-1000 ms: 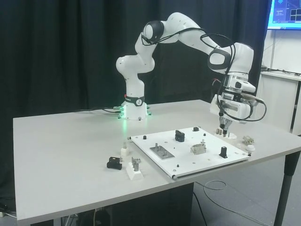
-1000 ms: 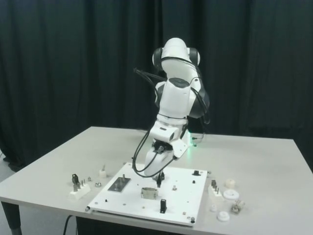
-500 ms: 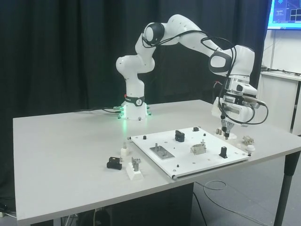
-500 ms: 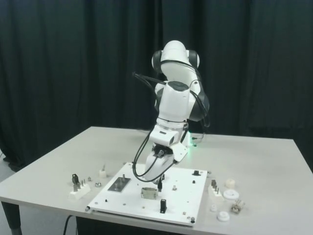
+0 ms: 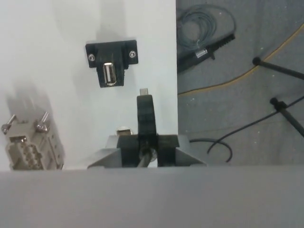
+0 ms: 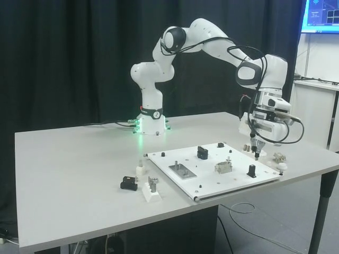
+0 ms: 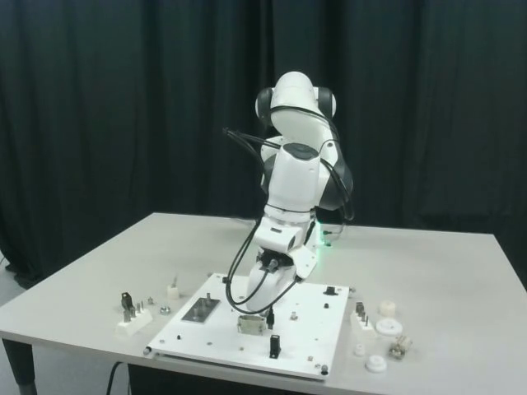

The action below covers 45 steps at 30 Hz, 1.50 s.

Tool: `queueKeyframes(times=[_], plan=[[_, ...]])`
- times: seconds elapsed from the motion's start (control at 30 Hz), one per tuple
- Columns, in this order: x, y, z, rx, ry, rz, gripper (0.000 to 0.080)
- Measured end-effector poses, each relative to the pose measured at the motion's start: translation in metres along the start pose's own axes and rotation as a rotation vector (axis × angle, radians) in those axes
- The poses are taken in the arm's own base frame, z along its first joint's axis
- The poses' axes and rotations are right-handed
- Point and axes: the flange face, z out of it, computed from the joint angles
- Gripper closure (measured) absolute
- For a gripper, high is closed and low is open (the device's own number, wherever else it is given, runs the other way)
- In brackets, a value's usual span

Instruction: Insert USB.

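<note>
The plug (image 5: pixel 145 110), pinched upright in the tool (image 5: pixel 145 148), hangs above the white board (image 5: pixel 57 57) just inside its edge and offset from the black socket (image 5: pixel 111 59), so it should be squared over the opening before pressing, the arm (image 6: pixel 212 45) arching out with wrist pointing down at the tabletop (image 6: pixel 69 159)

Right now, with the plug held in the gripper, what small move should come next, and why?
Probably shift sideways to bring the USB plug over the black USB socket, then lower. In the wrist view the gripper holds the plug apart from the socket's opening, not yet lined up with it, above the white board.
</note>
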Motion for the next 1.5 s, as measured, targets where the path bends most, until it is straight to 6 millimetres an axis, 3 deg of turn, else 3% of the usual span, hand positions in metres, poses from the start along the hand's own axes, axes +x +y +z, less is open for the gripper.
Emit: queueKeyframes(times=[0.53,1.5], plan=[[0.0,0.001,0.0,-0.009,-0.004,-0.06,0.0732],[-0.001,-0.003,0.021,0.011,-0.029,-0.071,0.0732]])
